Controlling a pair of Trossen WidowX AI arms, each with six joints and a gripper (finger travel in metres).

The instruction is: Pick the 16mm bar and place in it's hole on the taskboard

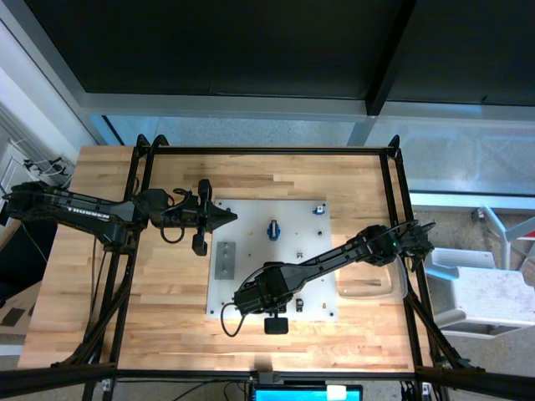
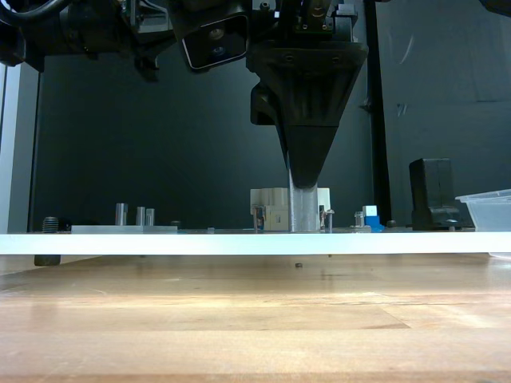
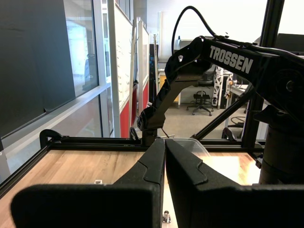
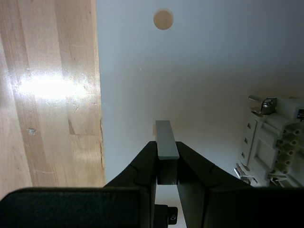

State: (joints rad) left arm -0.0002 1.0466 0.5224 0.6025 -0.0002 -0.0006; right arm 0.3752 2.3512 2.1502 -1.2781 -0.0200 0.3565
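**Right arm.** The right gripper (image 1: 248, 294) points down over the near-left part of the white taskboard (image 1: 288, 251). Its arm reaches in from the right edge of the wooden table (image 1: 71, 276). The fingers (image 4: 142, 166) pinch the 16mm bar (image 4: 166, 138) from both sides.

**Bar.** It is grey and held upright. In the low view it hangs straight below the gripper, with its lower end at the level of the board's top surface. The right wrist view shows a thin tan sliver just beside that lower end. I cannot tell whether the end sits in a seat or only meets the surface. A round hole (image 4: 163, 19) in the board, with wood showing through it, lies well apart from the bar. A white connector block (image 4: 273, 147) stands on the board near the bar.

**Left arm.** The left gripper (image 1: 226, 216) is held level above the far-left corner of the taskboard, pointing right. Its fingers (image 3: 149, 166) are pressed together.

**Other items.**
- A grey metal plate (image 1: 226, 257) lies along the board's left side, and the low view shows short pegs (image 2: 121, 213) standing on it.
- A blue part (image 1: 272, 228) sits at the board's far centre.
- A clear plastic bin (image 1: 374, 286) is on the table just right of the board.
- A black block (image 1: 276, 325) sits at the board's near edge.
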